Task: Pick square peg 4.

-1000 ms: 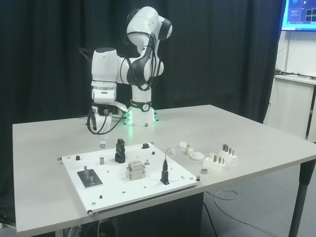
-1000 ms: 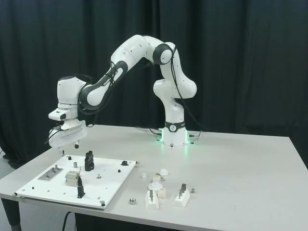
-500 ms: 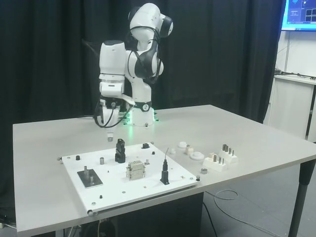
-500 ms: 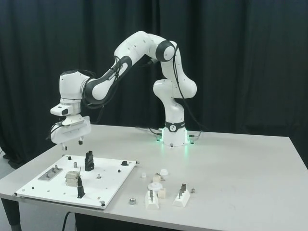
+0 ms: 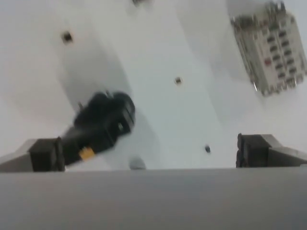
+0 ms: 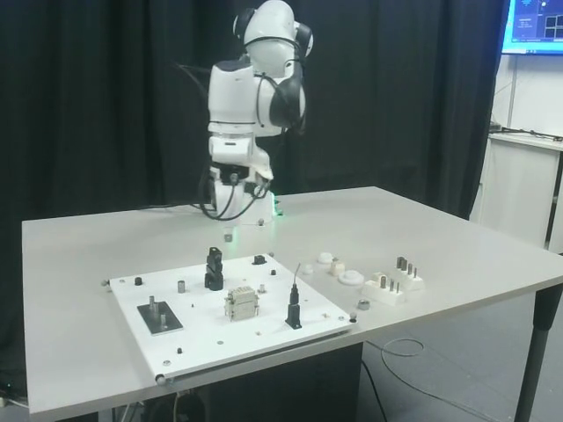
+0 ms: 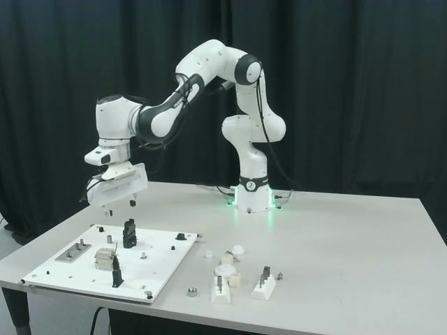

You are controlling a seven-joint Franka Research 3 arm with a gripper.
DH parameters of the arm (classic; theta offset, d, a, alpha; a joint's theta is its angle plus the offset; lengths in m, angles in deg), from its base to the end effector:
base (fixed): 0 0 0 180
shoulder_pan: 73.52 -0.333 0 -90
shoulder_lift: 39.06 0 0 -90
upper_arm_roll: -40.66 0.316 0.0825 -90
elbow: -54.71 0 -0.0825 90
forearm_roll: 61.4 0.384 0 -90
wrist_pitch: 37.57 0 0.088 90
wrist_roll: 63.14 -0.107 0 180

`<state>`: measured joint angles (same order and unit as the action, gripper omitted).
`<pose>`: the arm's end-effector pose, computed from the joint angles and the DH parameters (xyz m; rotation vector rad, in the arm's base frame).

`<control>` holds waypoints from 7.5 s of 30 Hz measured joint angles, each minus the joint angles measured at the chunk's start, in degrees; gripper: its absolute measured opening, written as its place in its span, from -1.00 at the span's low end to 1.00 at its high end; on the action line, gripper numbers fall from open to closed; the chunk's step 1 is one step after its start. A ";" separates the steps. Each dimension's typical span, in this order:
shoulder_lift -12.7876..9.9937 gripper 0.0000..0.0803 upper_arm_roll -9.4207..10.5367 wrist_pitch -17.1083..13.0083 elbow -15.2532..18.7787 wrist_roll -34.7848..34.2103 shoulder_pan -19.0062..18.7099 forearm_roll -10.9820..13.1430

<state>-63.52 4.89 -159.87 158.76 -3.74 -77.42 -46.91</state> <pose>0.5603 -0.3001 0.3408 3.0730 0.5950 -0.0554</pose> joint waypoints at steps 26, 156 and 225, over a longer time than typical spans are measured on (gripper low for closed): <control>1.93 0.99 2.62 8.26 1.34 -28.18 -10.55 -5.11; -3.61 0.99 21.34 -25.98 14.20 -119.46 -26.57 -6.00; -1.93 -0.62 21.53 -16.52 10.45 -115.86 -25.72 -8.80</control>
<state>-65.46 26.42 -176.39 169.21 -119.60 -103.14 -55.71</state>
